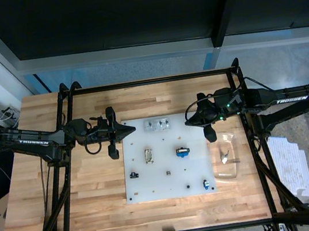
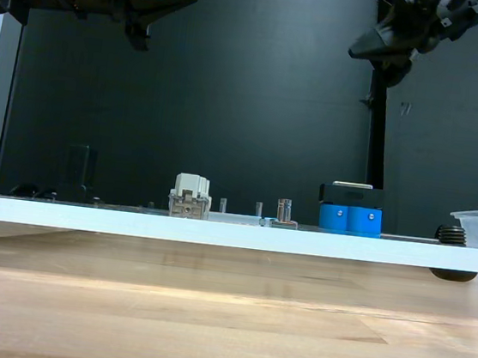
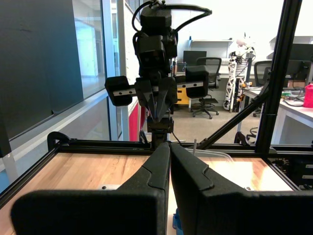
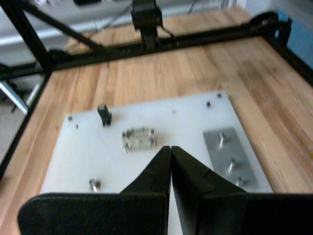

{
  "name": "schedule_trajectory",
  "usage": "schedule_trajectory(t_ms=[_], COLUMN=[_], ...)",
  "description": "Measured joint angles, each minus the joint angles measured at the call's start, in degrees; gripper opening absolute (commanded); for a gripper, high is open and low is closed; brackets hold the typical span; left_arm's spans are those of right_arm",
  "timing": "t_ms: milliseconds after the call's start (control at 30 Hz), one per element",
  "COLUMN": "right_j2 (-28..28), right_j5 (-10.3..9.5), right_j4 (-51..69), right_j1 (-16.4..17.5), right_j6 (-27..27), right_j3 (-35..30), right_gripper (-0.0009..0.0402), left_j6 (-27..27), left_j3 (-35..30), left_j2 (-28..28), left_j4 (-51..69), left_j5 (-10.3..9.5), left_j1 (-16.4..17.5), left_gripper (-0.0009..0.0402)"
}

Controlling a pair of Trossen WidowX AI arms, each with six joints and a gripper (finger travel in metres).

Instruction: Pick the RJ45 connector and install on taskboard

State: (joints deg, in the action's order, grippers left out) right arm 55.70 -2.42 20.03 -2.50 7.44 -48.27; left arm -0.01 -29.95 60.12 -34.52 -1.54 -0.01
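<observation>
The RJ45 connector [image 1: 226, 153] lies in the clear tray [image 1: 232, 139] just right of the taskboard [image 1: 152, 179]. It shows only in the high view, while the low view catches just the tray's wall. The wrist views show both pairs of fingers pressed together, with the left gripper [image 3: 169, 145] above the board's far left corner and the right gripper [image 4: 170, 148] above its far right part.

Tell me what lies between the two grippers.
High view: the silver plate on the taskboard, lower down; left gripper hangs left of it, right gripper right, both shut.
</observation>
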Motion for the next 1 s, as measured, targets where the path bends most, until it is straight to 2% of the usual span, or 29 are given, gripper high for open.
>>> schedule_trajectory(t_ms=[467, 733, 867, 1000], right_j2=[-9.1, -13.5, -14.5, -14.8], right_j5=[-0.17, -0.15, 1.81, 3.48], right_j4=[18.3, 28.5, 32.5, 35.7], right_j1=[0.1, 1.0, 3.3, 7.3], right_j6=[-0.4, 1.4, 4.0, 6.6], right_j3=[0.0, 0.0, 0.0, 0.0], right_gripper=[0.0000, 0.0000, 0.0000, 0.0000], left_j6=[0.0, 0.0, 0.0, 0.0], left_j3=[0.0, 0.0, 0.0, 0.0], left_j2=[0.0, 0.0, 0.0, 0.0], left_j4=[0.0, 0.0, 0.0, 0.0], left_j5=[-0.02, -0.02, -0.02, -0.02], left_j1=[0.0, 0.0, 0.0, 0.0], left_gripper=[0.0000, 0.0000, 0.0000, 0.0000])
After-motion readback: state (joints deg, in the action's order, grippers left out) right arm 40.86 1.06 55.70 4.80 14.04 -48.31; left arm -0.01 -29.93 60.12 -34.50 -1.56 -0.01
